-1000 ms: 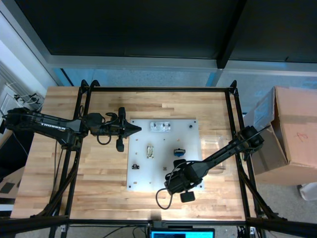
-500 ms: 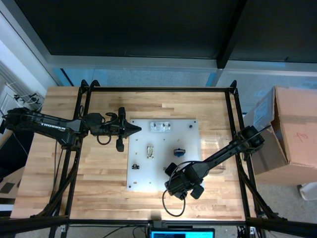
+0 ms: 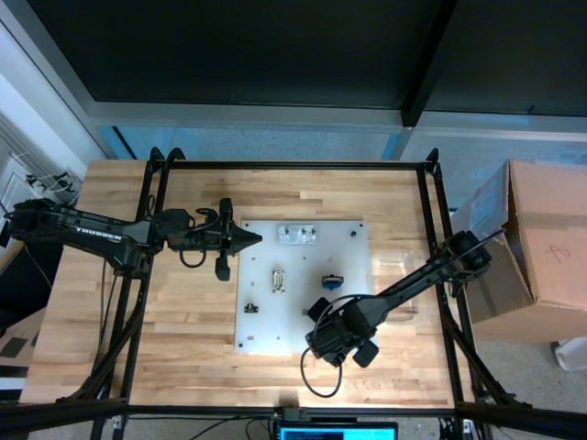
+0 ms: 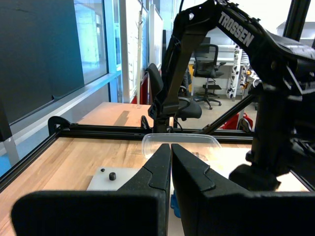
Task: Unfasten the M12 nut and place it in the container
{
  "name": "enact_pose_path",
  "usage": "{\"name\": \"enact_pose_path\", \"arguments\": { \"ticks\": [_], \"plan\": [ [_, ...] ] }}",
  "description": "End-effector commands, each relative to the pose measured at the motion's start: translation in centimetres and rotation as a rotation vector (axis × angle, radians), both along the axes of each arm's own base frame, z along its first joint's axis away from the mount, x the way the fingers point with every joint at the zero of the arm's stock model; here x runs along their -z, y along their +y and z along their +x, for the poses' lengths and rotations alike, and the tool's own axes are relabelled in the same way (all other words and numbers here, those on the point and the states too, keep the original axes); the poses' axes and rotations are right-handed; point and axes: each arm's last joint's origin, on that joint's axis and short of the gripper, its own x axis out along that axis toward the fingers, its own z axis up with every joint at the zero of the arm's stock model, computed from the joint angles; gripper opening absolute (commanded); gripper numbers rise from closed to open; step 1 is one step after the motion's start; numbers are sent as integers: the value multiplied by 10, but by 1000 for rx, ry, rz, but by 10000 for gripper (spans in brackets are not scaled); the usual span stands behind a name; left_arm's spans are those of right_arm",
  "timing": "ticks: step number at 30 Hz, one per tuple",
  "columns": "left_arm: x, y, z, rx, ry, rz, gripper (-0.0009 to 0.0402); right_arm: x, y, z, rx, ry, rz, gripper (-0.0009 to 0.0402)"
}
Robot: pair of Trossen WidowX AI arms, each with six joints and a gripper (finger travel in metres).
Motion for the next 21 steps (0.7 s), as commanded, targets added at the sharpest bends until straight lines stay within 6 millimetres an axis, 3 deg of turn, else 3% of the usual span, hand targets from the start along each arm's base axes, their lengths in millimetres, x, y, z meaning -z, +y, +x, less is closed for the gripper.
{"name": "enact_pose_path", "arguments": {
  "ticks": [1, 6, 12, 15, 21],
  "plan": [
    [0, 0, 0, 0, 0, 0, 0, -12, -1, -2, 127, -23, 24, 116],
    [0, 0, 0, 0, 0, 0, 0, -17, -1, -3, 415, 3, 90, 96],
    [0, 0, 0, 0, 0, 0, 0, -14, 0, -6, 606, 62, 143, -7],
    [0, 0, 0, 0, 0, 0, 0, -11, 0, -7, 688, 83, 154, 8],
    [0, 0, 0, 0, 0, 0, 0, -1, 1, -8, 818, 80, 185, -1]
  ]
}}
